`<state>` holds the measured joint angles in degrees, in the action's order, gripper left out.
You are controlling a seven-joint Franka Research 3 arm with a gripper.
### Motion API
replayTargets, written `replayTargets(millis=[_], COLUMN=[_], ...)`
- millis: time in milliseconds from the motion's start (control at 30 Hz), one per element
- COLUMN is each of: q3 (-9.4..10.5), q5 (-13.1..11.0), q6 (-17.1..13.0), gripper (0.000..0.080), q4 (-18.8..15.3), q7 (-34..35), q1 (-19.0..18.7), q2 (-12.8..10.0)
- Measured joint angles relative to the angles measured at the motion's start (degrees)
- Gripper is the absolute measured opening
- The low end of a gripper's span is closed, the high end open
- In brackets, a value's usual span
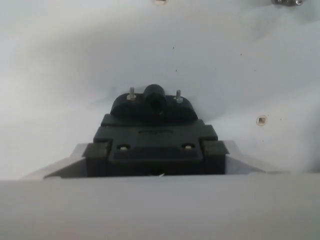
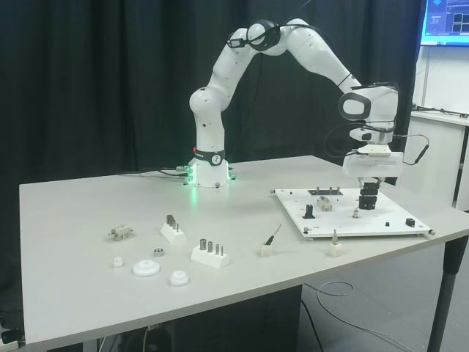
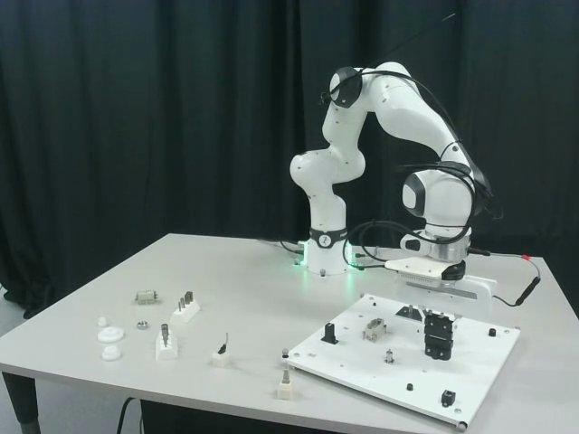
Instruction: Insert D-SUB.
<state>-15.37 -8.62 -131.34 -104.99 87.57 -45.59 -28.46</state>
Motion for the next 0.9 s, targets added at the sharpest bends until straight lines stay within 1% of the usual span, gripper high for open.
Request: replayTargets(millis=[900], q3=[0.17], q5=[-0.47], q6=[-0.73], gripper=[0.0387], q4=[-0.18], q7=[-0.09], q1=[-0.18], q2=[0.01])
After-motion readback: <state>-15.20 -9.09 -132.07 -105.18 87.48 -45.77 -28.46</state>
